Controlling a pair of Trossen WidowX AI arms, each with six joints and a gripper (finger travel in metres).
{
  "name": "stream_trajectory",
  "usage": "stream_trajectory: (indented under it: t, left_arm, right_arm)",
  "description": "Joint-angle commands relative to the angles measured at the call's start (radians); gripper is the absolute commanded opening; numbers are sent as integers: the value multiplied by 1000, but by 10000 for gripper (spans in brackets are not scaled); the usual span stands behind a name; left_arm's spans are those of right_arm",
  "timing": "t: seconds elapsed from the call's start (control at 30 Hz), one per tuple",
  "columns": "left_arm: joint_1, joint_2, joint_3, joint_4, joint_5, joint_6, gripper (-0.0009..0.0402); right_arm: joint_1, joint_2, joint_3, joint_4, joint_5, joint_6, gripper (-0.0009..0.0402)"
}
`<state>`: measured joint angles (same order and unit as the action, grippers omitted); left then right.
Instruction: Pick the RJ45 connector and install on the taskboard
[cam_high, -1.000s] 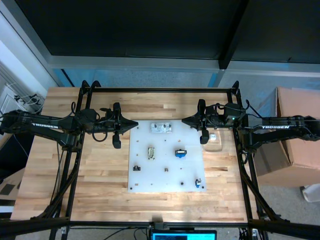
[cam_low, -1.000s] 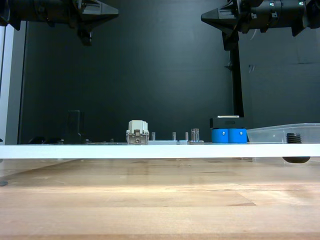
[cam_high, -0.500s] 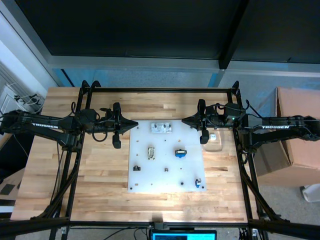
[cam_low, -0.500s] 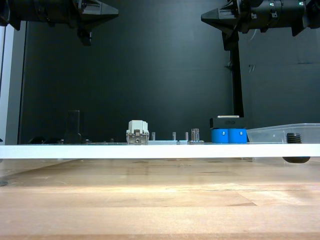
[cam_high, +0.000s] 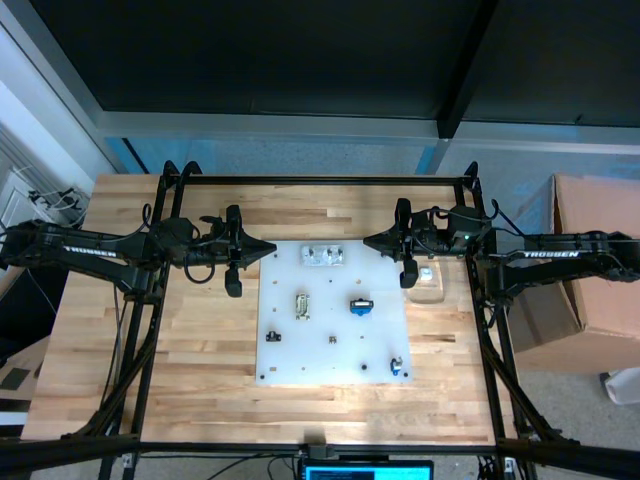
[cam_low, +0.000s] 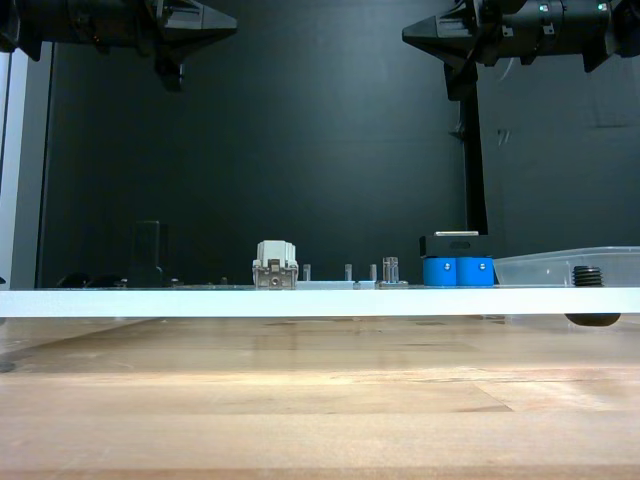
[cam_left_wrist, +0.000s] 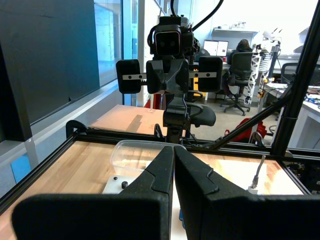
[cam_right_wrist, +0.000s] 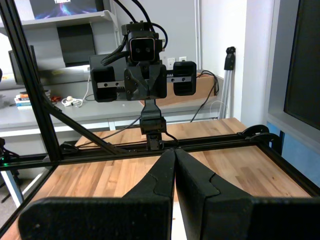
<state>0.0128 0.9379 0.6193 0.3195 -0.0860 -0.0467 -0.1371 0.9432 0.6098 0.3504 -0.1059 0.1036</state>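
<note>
RJ45 connector (cam_high: 395, 363) appears seated in blue jack (cam_high: 399, 372); left gripper (cam_high: 270, 250) and right gripper (cam_high: 367, 241) hover closed, empty, over taskboard (cam_high: 330, 320) far corners

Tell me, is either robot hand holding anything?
No. The left hand and right hand are shut on nothing, raised by the far edge of the board.

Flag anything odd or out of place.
Nothing stands out. The small clear plug on its grey cable stands tilted at the small blue jack; how deep, I cannot tell. The left hand and right hand, both shut, hang above the far corners of the white board.
</note>
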Motion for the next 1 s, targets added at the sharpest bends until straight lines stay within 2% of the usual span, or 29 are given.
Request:
stream_trajectory:
  t: [0.03,0.47,0.63,0.8,1.0]
  left_arm:
    - [0,0,0,0,0,0,0]
    - [0,0,0,0,0,0,0]
    - [0,0,0,0,0,0,0]
    - [0,0,0,0,0,0,0]
    - [0,0,0,0,0,0,0]
  right_arm:
    - [0,0,0,-1,0,0,0]
    - [6,0,0,37,6,30,0]
    - [47,0,0,38,10,26,0]
    - [115,0,0,43,81,19,0]
    - [124,0,0,51,88,19,0]
